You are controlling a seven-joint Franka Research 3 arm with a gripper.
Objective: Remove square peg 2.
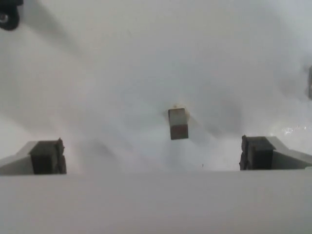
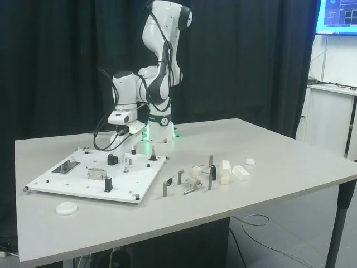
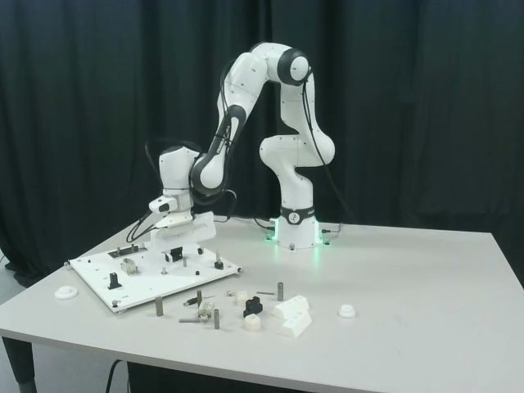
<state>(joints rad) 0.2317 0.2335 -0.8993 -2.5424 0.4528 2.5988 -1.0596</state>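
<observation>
Wrist view: the pincer (image 1: 153, 156) has its fingers spread wide apart, and the square peg (image 1: 178, 123) stands upright in the white board (image 1: 122, 73), between the tips and untouched. First room view: the arm (image 2: 159, 50) bends low over the board (image 2: 83, 181) on the grey surface (image 2: 268, 184), peg too small to tell. Second room view: loose parts (image 3: 270, 311) lie beside the board.

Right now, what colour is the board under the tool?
White. The board shows best in the first room view, under the tool.
</observation>
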